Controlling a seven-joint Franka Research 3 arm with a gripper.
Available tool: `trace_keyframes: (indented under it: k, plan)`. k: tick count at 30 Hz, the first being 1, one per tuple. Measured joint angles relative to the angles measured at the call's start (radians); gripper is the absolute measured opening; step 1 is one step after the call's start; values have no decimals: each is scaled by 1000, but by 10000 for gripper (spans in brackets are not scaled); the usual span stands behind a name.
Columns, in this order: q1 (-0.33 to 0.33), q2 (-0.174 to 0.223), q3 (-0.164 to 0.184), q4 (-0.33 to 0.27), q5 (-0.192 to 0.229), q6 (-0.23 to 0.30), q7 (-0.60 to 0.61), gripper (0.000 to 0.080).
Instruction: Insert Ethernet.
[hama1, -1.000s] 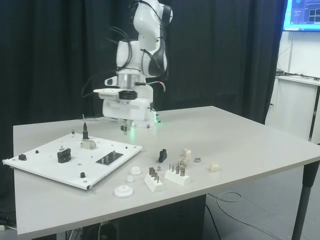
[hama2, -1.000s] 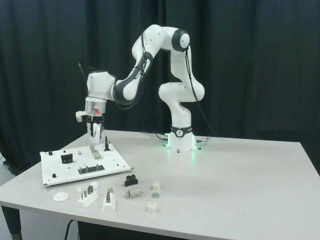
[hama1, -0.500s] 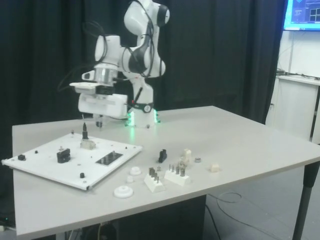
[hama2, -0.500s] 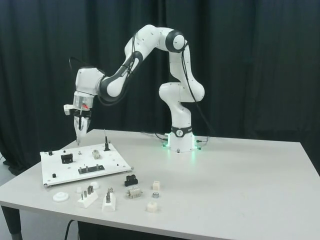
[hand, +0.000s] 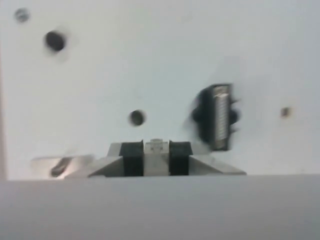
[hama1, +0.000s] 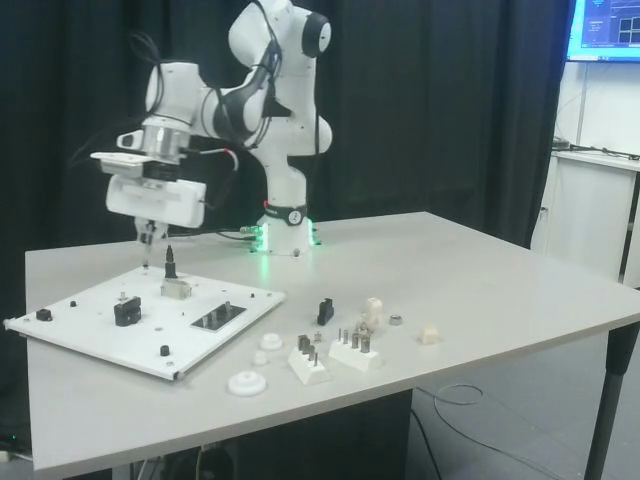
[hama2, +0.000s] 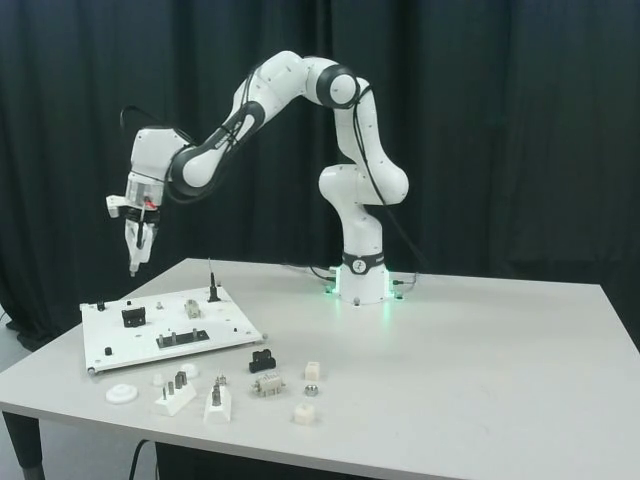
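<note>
While the pincer (hama1: 148, 237) hung over the white board's (hama1: 90, 330) far edge, clamped on a small pale piece, prob. the Ethernet plug (hand: 156, 149), the step looked like transport. Next move called for alignment over the black socket block (hand: 215, 117), then a straight descent.

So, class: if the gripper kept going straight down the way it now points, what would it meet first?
Probably the white board, near its far edge. The gripper hangs above that end, pointing down, with nothing visible between them. Depth is unclear, so it might just miss the board and meet the grey table instead.
</note>
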Motion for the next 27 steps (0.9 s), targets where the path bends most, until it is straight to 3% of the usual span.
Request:
trace_keyframes:
  k: [7,17,27]
  plan:
    - [-68,36,1,45,32,-5,-96,102]
    - [-165,113,3,122,125,-22,-238,102]
    - [-261,197,7,212,209,-81,-363,102]
